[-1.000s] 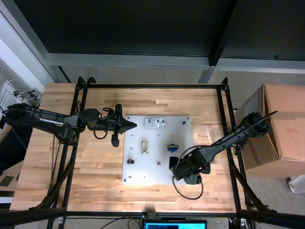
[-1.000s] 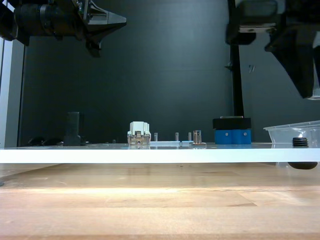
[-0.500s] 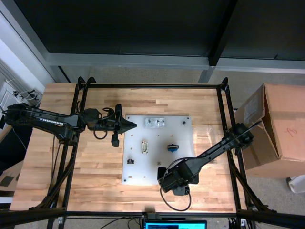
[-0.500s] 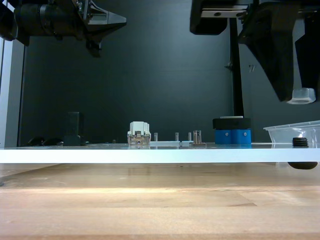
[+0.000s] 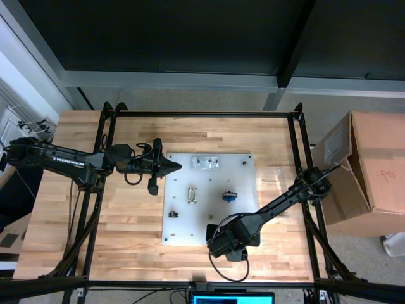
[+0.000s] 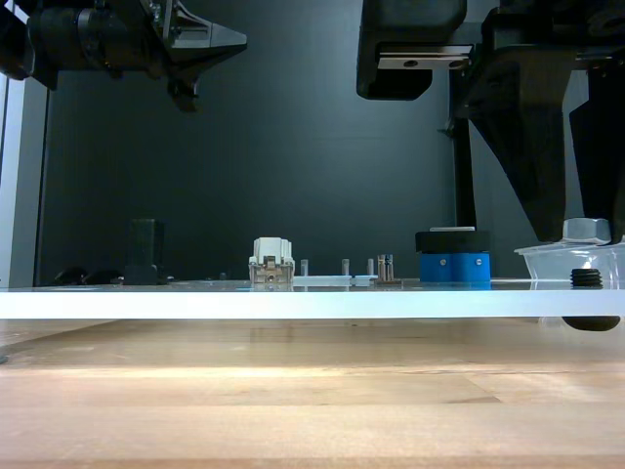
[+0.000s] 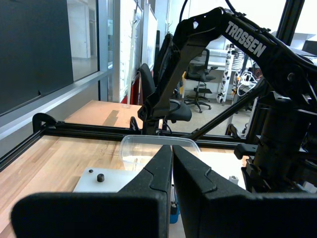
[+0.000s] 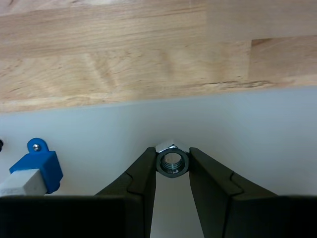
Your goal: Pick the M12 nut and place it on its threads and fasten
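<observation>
One M12 nut (image 6: 586, 231) is clamped by the right gripper (image 8: 172, 158), clear above its stud (image 6: 587, 277); left gripper (image 5: 172, 166), fingers (image 7: 157, 171) pressed together, is raised at the board's (image 5: 215, 183) left edge.

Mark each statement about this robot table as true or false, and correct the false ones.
1. The right gripper holds the silver nut between its fingers. True.
2. The silver nut sits on its stud. False: it is held above the stud, clear of it, and the stud's ribs show bare.
3. The left gripper hovers high over the white board's left edge. True.
4. The left gripper holds the blue block. False: its fingers are shut on nothing; the blue block stands on the white board.
</observation>
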Tool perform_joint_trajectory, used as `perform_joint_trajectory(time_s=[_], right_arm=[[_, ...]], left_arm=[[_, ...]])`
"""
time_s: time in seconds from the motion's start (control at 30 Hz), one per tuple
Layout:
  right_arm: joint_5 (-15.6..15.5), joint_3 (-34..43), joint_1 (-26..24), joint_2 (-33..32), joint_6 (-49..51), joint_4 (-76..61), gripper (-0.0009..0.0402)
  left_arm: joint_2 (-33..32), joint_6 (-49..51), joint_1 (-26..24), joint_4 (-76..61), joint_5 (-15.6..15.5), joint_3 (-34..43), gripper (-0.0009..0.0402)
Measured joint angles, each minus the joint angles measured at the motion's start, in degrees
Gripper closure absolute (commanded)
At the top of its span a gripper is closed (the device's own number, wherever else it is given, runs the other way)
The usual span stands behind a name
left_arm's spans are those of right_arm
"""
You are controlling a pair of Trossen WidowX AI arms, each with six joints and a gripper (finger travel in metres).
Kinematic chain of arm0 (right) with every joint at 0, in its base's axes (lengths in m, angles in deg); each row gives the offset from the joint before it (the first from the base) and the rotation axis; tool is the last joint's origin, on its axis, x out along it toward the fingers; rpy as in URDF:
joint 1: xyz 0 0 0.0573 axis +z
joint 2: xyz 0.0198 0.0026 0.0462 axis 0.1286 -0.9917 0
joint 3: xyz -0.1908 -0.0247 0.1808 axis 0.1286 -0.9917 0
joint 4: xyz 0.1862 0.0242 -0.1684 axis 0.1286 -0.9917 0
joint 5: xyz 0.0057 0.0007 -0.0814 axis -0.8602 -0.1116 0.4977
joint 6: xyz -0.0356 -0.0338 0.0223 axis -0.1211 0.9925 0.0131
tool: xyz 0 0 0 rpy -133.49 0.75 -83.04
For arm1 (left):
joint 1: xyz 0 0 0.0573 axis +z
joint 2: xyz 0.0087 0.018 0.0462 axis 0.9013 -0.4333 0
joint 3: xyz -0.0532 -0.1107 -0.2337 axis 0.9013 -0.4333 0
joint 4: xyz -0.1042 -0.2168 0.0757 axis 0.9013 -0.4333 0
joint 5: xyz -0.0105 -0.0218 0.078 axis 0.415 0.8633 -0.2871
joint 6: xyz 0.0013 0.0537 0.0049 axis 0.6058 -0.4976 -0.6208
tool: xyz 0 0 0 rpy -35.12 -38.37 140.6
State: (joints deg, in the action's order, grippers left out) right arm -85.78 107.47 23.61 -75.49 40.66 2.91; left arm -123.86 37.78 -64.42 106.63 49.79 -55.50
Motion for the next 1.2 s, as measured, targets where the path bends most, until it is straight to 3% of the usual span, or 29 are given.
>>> perform_joint_trajectory(time_s=[1.2], right_arm=[[-0.2,-3.5,0.0,0.0,-5.0,3.2,0.0385]], left_arm=[[0.0,0.0,0.0,0.0,0.0,0.0,0.0393]])
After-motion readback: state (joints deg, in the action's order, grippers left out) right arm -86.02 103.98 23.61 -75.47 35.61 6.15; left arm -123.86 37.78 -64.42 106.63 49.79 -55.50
